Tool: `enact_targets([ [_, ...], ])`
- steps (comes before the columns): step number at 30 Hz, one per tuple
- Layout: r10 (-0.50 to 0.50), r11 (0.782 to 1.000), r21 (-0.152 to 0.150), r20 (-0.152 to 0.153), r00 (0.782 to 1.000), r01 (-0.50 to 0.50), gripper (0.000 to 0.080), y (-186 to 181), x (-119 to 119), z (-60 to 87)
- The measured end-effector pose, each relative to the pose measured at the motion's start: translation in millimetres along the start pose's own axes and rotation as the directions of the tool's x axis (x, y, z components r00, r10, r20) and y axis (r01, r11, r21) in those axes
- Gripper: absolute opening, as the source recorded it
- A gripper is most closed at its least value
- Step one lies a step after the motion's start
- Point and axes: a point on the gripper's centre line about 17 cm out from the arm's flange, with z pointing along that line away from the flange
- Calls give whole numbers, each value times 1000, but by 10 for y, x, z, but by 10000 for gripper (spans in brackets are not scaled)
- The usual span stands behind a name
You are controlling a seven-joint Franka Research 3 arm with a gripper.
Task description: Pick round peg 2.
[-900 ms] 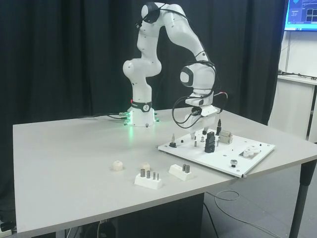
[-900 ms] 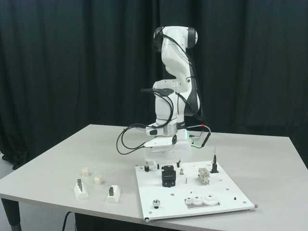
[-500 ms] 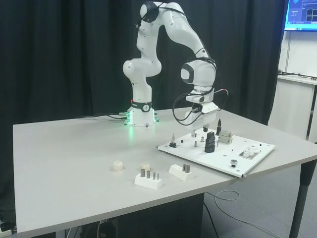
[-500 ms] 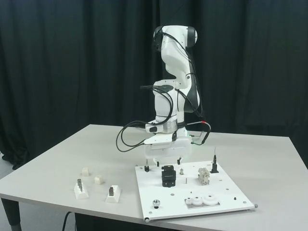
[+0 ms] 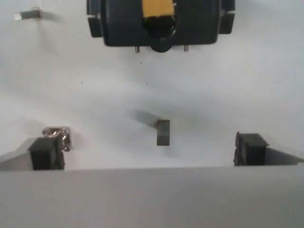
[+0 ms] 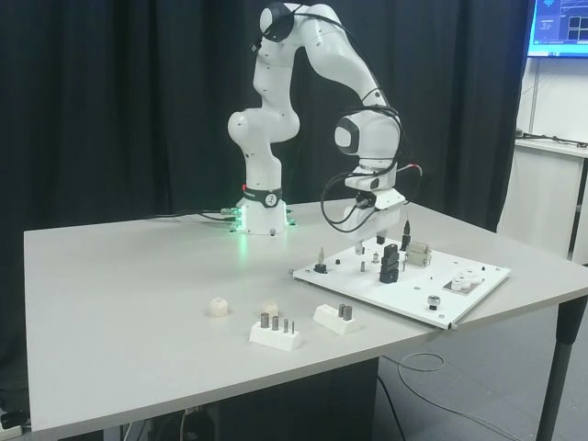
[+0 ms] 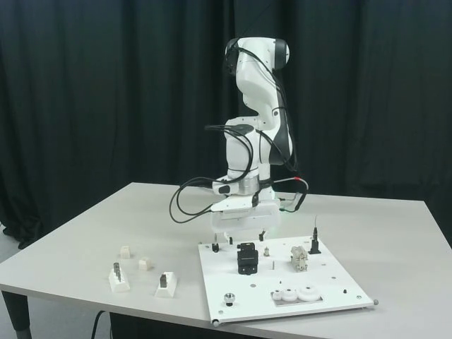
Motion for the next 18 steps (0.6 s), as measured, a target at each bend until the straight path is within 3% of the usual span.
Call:
enact_targets([
  [18, 6, 1000, -3, -13, 1000, -6, 800, 44, 61, -54],
])
